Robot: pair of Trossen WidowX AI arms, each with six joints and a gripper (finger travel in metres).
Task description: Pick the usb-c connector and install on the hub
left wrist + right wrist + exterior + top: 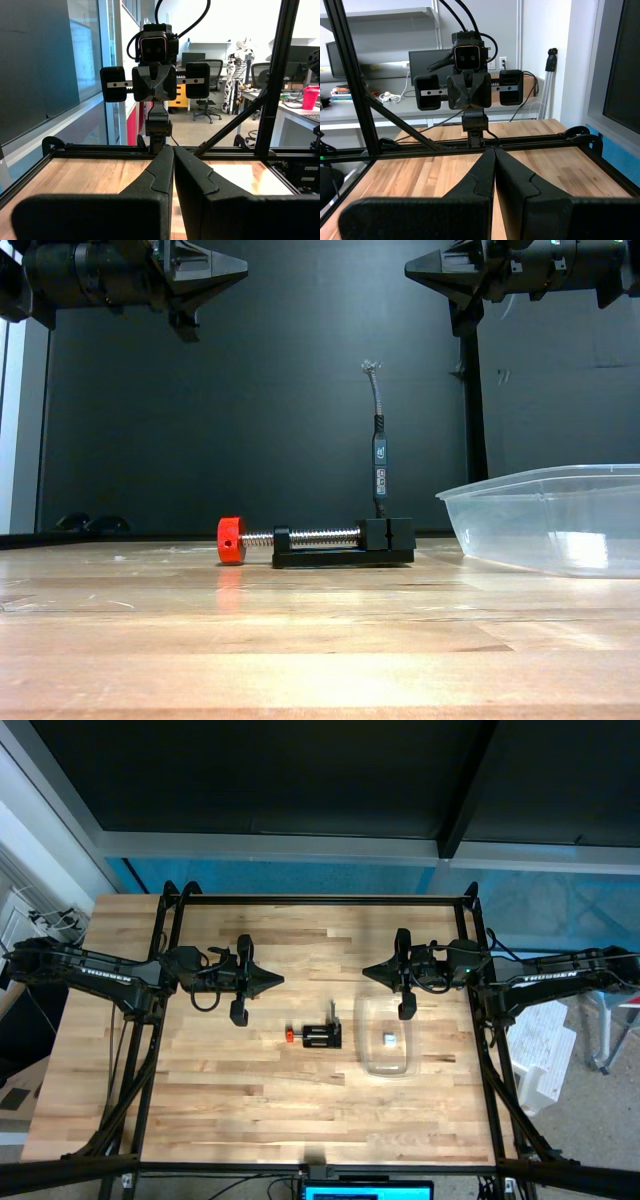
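The black usb-c connector [380, 465] stands upright on the tab of the black vise [345, 544], and no gripper is near it. Its grey braided cable [375, 390] rises from it into the air. The high view shows the vise [322, 1037] with its red knob [290, 1035] at mid-table. My left gripper [278, 980] hangs high to the vise's left with its fingers shut on nothing; in its wrist view the left gripper [173, 150] shows closed tips. My right gripper [368, 971] hangs high over the tray's far edge, also shut and empty, as the right gripper [495, 151] shows.
A clear tray [362, 1040] sits right of the vise, with only the white block [390, 1039] inside. In the low view the tray [540, 525] stands at the right. A black frame rail runs along the table's far edge.
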